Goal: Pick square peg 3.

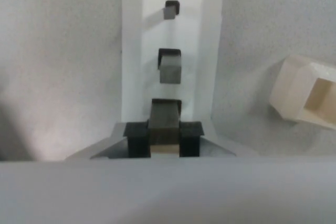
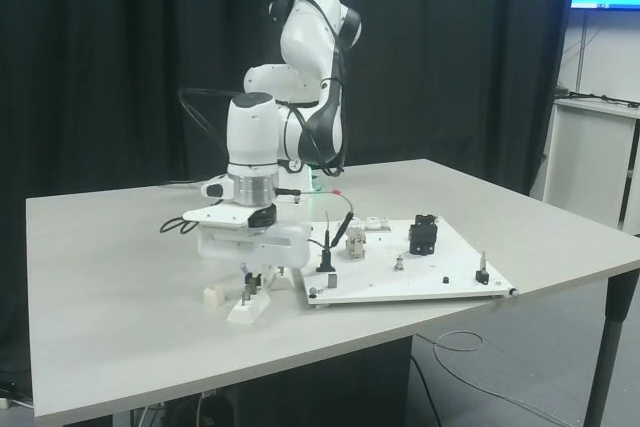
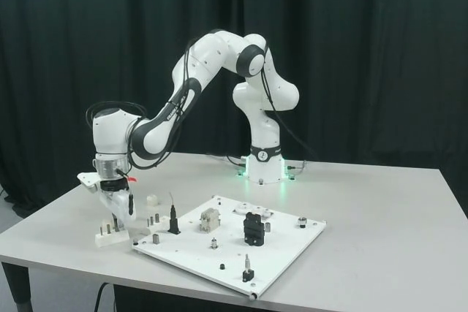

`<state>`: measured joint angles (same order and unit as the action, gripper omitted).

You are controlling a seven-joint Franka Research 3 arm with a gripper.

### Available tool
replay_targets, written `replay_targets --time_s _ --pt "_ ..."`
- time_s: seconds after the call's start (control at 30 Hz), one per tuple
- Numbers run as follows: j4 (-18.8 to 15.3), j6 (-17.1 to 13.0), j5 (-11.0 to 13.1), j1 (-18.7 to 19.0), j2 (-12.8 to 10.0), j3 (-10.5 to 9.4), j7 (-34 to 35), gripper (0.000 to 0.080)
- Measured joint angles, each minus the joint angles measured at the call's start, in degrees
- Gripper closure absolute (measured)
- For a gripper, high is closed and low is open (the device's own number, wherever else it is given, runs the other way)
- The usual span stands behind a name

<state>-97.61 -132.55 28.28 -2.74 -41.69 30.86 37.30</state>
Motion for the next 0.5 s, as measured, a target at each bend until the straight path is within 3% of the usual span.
replay_targets --time_s 0.5 --pt "4.2 11.1 -3.3 0.2 2.3 2.12 2.6 0.0689"
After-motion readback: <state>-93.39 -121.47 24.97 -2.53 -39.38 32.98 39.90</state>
